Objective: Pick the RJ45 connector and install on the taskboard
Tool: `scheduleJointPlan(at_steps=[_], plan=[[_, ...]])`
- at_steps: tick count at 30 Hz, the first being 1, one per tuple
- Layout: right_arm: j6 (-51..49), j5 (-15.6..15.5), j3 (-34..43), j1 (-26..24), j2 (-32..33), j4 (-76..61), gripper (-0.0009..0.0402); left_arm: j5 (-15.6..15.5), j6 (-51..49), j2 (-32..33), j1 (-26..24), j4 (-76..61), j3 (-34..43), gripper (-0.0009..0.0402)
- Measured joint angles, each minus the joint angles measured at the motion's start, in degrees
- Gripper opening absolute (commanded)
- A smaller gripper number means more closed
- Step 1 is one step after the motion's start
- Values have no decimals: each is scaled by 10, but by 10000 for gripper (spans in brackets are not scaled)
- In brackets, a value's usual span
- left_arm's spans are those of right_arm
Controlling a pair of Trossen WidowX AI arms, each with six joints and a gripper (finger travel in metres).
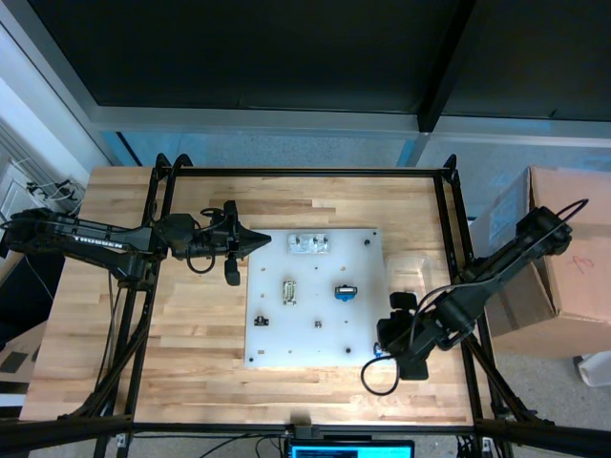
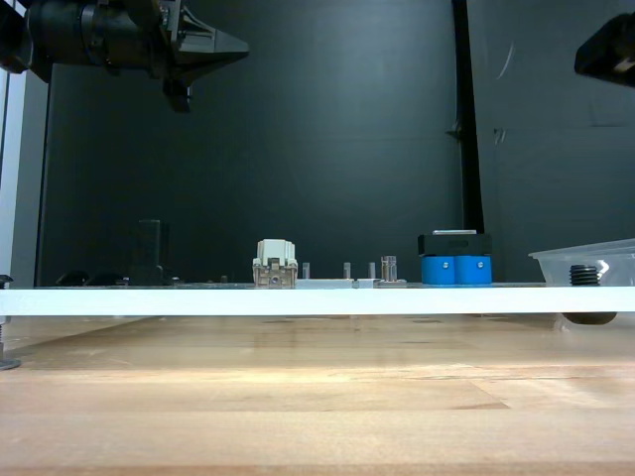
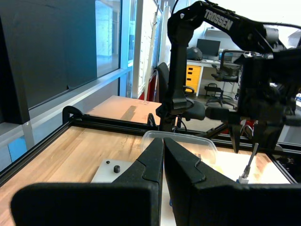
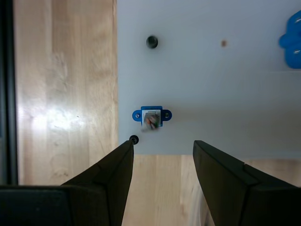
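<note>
Right gripper [image 4: 162, 142] hangs over the taskboard [image 1: 315, 315] at its near right corner, pointing straight down, jaws spread wide with nothing between them. Beneath that gap sits the RJ45 connector [image 4: 151, 117], in a small blue mount [image 4: 137, 115] bolted to the taskboard just inside its near edge. It is in its seat and free of both grippers (whether it is pushed fully home, I cannot tell). From the left wrist camera, a thin stem [image 3: 250, 160] rises tilted from the connector towards the right gripper above it. Over on the other side, the left gripper [image 1: 258, 240] floats well above the taskboard's far left corner, tip aimed inward over the taskboard, fingers [image 3: 153, 155] pressed flat together and holding nothing. Near the taskboard's middle stands a blue block [image 1: 345, 292], untouched. A clear tray [image 1: 412, 272] rests just off the taskboard's right edge, beside the right arm.
</note>
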Motion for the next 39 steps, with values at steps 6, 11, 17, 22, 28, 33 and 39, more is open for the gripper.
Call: scheduleJointPlan(at_steps=[6, 11, 17, 22, 28, 33, 39], plan=[[6, 2, 0, 0, -17, -11, 183, 0, 0, 0, 0, 0, 0, 0], [1, 9, -1, -4, -30, -14, 174, 0, 0, 0, 0, 0, 0, 0], [-74, 80, -14, -73, -90, -4, 137, 0, 0, 0, 0, 0, 0, 0], [-195, 107, -48, -177, -168, 103, 84, 0, 0, 0, 0, 0, 0, 0], [-309, 57, -144, -297, -257, 299, 1, 0, 0, 0, 0, 0, 0, 0], [-357, -27, -216, -369, -304, 469, 1, 0, 0, 0, 0, 0, 0, 0], [-357, -110, -300, -431, -322, 660, 0, 0, 0, 0, 0, 0, 0, 0]])
